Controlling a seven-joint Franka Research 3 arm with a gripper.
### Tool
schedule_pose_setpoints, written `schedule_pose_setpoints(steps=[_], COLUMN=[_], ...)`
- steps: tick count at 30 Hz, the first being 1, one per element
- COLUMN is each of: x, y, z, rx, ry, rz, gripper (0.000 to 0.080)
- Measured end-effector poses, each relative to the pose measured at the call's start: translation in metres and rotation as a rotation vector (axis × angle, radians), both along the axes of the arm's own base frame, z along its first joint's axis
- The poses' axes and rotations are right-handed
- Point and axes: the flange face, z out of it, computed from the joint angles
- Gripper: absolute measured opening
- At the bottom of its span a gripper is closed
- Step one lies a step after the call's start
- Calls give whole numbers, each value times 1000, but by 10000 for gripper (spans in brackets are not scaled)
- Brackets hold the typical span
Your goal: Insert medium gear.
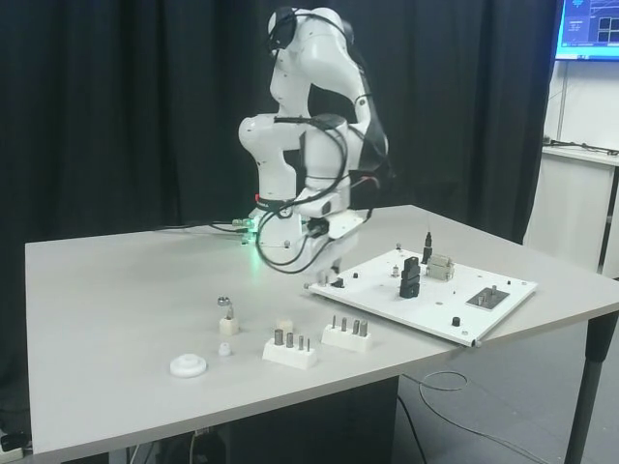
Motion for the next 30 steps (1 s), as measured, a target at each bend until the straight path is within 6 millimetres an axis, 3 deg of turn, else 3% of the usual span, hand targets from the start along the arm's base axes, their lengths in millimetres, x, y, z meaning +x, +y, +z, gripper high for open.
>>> schedule_pose_setpoints(steps=[17,30], x=[46,68], y=[75,139], z=[51,77], rx=[20,21], ry=[-11,-47], rz=[-70,-51], gripper=[397,397])
